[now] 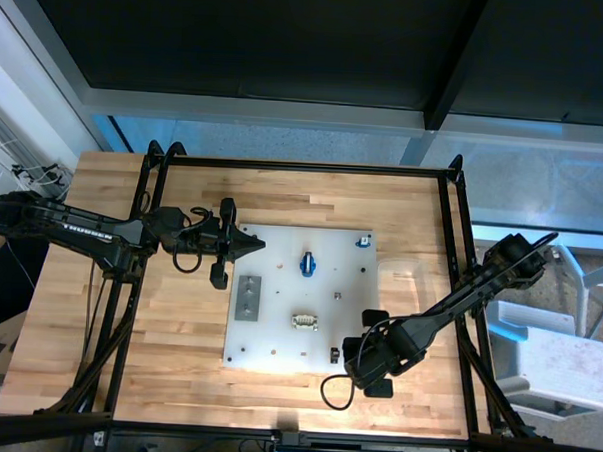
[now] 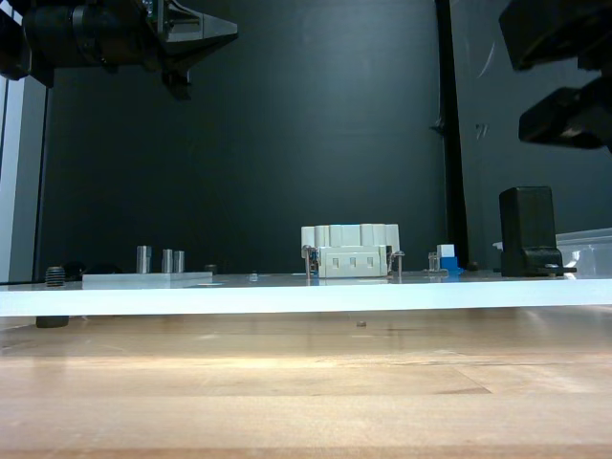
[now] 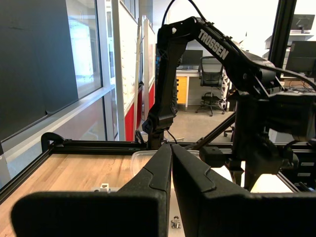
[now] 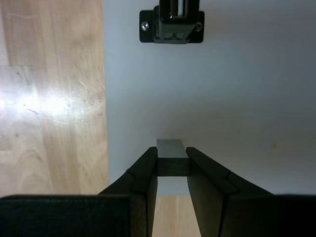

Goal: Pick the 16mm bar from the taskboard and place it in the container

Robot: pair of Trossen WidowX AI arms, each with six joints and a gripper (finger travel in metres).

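The right gripper [image 4: 172,157] is closed on the 16mm bar [image 4: 171,148], holding it clear above the near right corner of the taskboard [image 1: 324,287]. The bar's long axis appears to run down along the gripper toward the board. The container [image 1: 414,281] sits on the counter [image 1: 176,341] just off the board's right edge, farther from the near edge than this gripper and slightly to its right. The left gripper [image 1: 251,246], closed and empty, hovers over the board's far left corner, so the right arm is nearer.

Left gripper [image 1: 259,245] hovers high, fingers together; right gripper [image 4: 172,158] points down, fingers pinching a bar [image 4: 170,147].
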